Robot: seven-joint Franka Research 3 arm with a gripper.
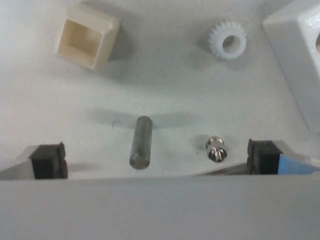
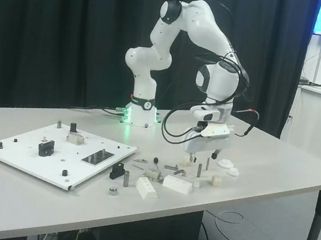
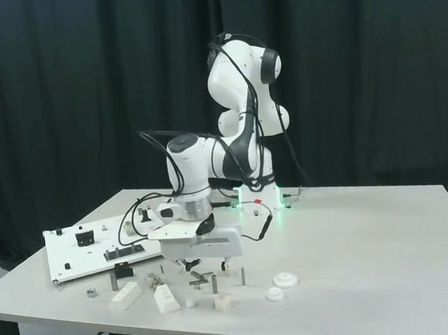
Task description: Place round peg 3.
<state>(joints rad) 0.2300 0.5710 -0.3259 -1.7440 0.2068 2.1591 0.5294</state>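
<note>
Round peg: short grey metal cylinder, lying flat on the table, roughly centred between the fingertips of the hand. You can see it plainly in the wrist view; in the room views I cannot pick it out for certain among the small parts below the hand.

Handling, as a judgement: solid metal, so stiff and fairly heavy for its bulk, with a smooth skin that will slip and roll. Take it across the middle of its length, pads square on the curved sides, so it does not pivot when you lift.

Hand: spread wide, holding nothing, black pads well apart on either side of the peg.

Beside the peg: a small shiny metal fitting, close enough to get nudged. Beyond the peg: a hollow square block and a white gear. The white board lies well apart from the peg.
</note>
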